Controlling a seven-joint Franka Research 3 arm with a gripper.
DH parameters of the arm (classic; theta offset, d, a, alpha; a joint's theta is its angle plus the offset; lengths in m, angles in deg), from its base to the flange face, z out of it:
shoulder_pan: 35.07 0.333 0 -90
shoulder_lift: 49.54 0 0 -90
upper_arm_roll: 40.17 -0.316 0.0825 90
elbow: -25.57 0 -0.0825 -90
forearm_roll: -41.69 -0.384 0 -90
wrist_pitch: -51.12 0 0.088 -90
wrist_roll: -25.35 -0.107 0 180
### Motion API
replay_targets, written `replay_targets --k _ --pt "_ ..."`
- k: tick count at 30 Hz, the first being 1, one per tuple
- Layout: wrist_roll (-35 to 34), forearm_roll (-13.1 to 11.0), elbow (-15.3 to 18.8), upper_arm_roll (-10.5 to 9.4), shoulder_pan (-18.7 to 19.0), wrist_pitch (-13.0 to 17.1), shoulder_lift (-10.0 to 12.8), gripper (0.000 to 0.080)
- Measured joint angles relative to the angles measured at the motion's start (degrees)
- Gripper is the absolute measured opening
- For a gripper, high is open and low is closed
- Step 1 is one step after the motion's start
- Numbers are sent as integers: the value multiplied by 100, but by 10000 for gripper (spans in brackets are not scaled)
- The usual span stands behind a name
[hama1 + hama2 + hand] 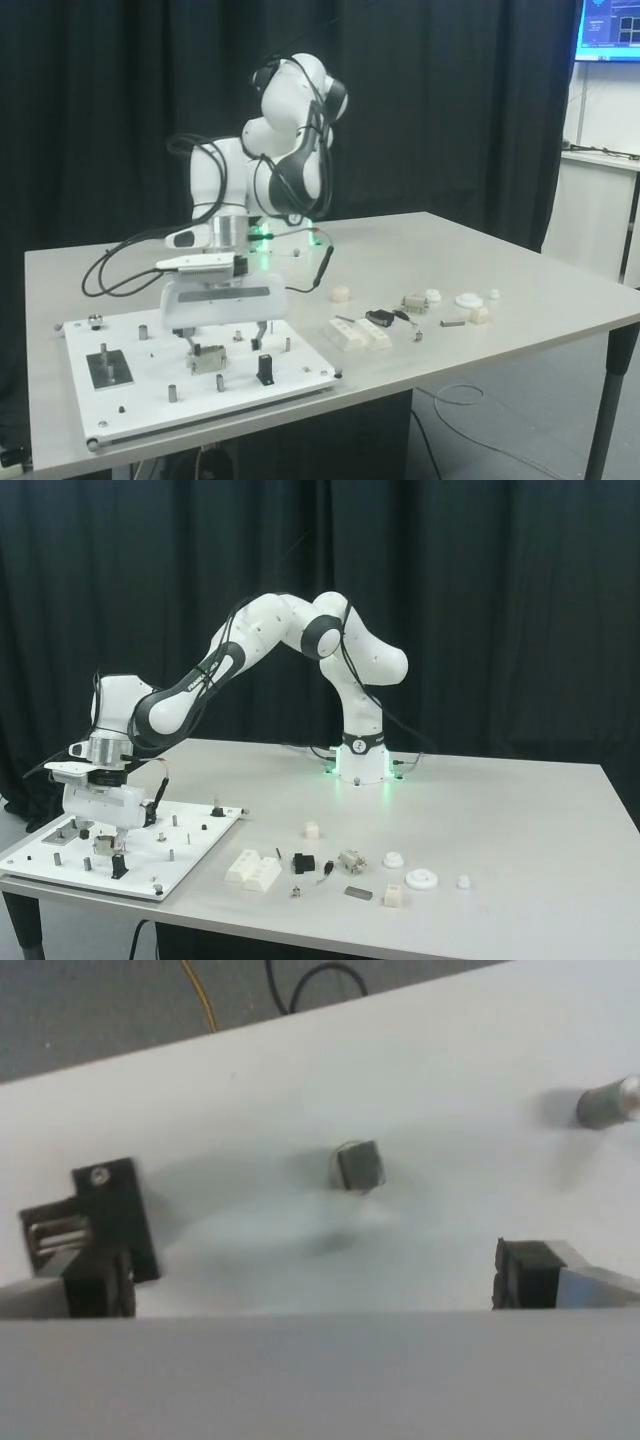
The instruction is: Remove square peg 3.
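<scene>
The hand (315, 1275) hangs low over the white square board (300, 385) that lies on the grey worktop (450, 260). Its two black fingertips (522, 1272) stand wide apart and hold nothing. The small grey square peg (358, 1165) stands upright in the board, in the open space between the fingertips, touching neither. A grey round peg (608, 1103) stands on the board, well apart from the square one.

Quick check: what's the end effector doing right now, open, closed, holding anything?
End effector: open, holding nothing; its fingers stand wide apart on either side of the square peg, which sits on the white board.
</scene>
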Motion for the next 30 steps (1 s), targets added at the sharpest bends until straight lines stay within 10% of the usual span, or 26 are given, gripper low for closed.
replay_targets --k 30 --pt "626 -138 -970 -188 -364 -133 756 800"
